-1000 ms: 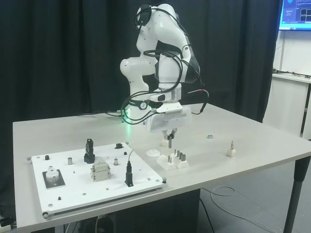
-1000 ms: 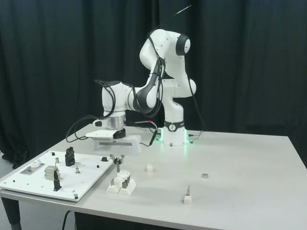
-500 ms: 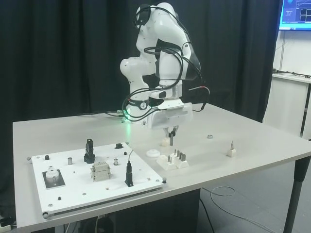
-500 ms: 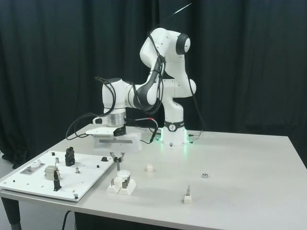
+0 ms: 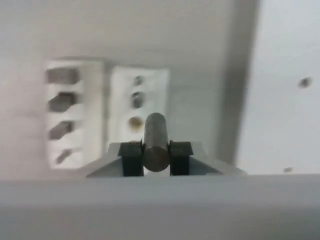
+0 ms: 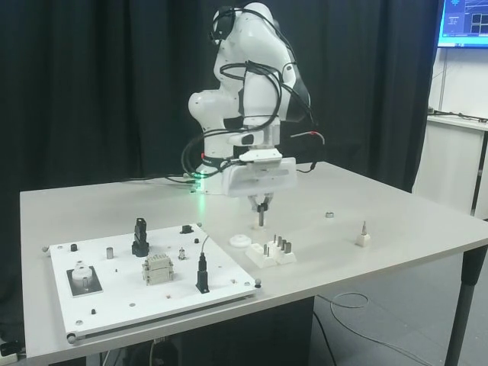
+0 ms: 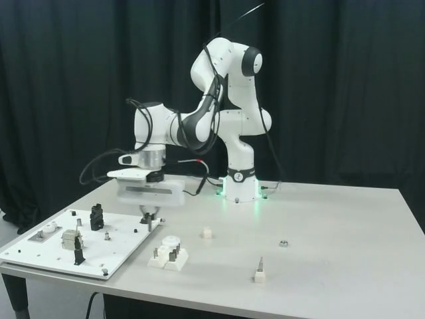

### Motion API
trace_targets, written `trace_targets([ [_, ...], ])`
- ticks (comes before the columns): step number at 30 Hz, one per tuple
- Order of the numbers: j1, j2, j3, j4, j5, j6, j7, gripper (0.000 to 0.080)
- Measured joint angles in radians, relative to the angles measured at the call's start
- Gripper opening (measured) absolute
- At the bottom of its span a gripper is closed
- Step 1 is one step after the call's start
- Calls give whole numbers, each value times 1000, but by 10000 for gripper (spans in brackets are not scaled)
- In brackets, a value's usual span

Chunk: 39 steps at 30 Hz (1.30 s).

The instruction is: Insert round peg 3.

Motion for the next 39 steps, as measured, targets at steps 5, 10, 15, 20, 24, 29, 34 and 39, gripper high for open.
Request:
trace_targets([
  [5, -13, 25, -26, 33, -1, 34, -29, 108],
  [10, -47, 64, -43, 84, -1, 60, -73, 108],
  [15, -104, 108, -46, 153, -1, 66, -121, 108],
  [20, -163, 147, -45, 222, 0, 62, -173, 108],
  [24, -209, 174, -39, 274, 2, 56, -209, 108],
  [29, -273, 204, -15, 332, 14, 51, -252, 108],
  [34, -336, 237, 13, 391, 36, 50, -297, 108],
  [39, -396, 280, 38, 457, 67, 49, -329, 108],
])
